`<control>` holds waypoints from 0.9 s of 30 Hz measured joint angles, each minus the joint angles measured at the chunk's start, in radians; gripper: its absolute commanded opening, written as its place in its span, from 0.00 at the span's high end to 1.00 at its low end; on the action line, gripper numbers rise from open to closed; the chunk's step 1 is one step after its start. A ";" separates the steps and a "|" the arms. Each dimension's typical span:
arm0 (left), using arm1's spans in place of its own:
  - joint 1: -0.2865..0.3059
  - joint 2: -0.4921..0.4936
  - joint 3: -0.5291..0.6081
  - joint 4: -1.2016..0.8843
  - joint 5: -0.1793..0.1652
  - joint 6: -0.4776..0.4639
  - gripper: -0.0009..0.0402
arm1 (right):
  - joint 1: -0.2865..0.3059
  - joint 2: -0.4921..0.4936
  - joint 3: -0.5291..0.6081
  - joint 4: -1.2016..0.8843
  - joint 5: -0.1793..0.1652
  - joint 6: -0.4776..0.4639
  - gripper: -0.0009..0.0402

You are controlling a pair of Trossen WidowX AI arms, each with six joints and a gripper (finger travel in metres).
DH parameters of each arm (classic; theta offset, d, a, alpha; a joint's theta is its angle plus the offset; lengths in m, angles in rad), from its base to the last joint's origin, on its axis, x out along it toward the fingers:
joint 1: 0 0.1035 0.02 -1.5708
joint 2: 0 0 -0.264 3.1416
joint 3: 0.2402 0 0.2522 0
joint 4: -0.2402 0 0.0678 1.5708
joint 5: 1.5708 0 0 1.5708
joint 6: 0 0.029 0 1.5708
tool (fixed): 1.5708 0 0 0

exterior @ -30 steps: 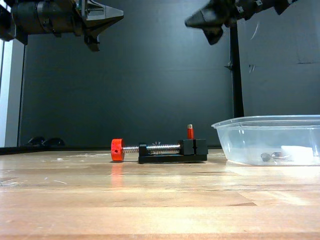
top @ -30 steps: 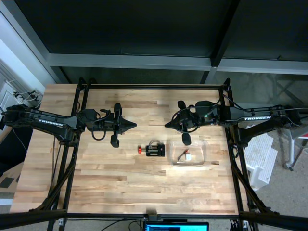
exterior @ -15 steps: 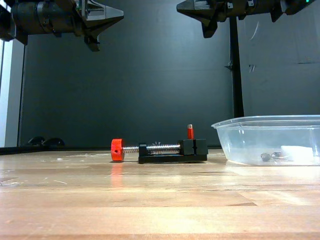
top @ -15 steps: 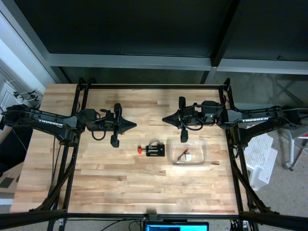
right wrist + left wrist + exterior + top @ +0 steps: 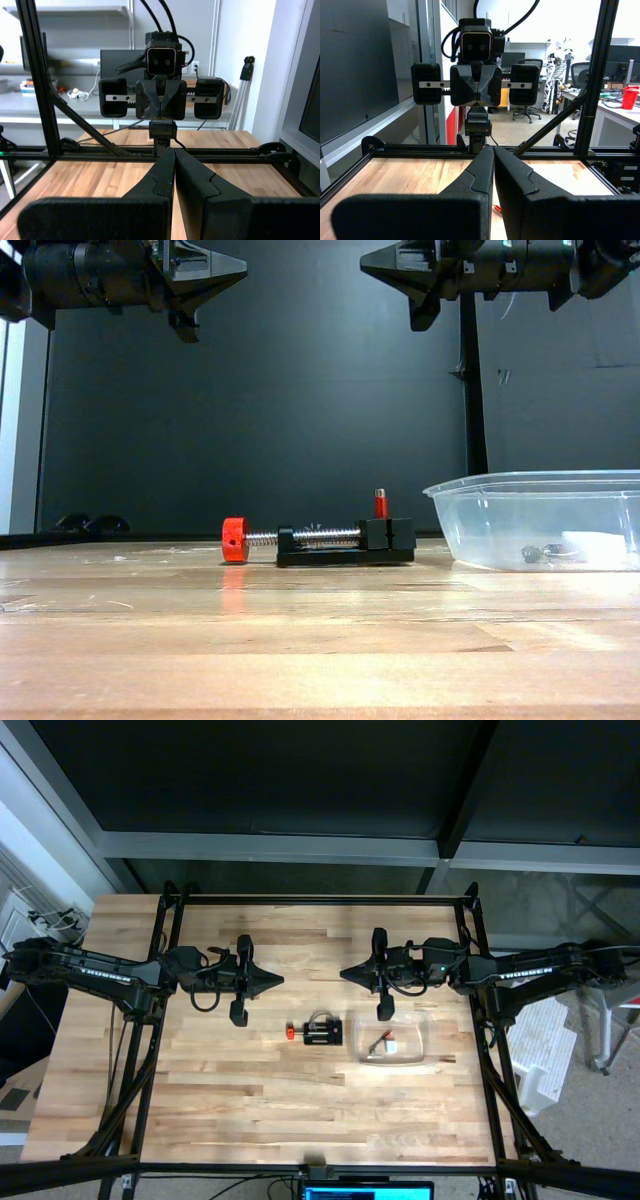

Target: Remove the RCA connector from the receptacle and place in the container

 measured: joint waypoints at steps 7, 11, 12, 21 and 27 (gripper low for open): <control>0.000 0.000 0.000 0.000 0.000 0.000 0.98 | 0.001 -0.001 -0.014 0.004 0.014 0.003 0.98; 0.000 0.000 0.000 0.000 0.000 0.000 0.98 | 0.001 -0.012 -0.014 -0.006 0.045 0.011 0.98; 0.000 0.000 0.000 0.000 0.000 0.000 0.98 | 0.001 -0.016 -0.014 -0.008 0.046 0.011 0.98; 0.000 0.000 0.000 0.000 0.000 0.000 0.98 | 0.002 -0.060 -0.014 -0.035 0.045 0.003 0.98; 0.000 0.000 0.000 0.000 0.000 0.000 0.98 | 0.003 -0.065 -0.015 -0.074 0.045 0.003 0.98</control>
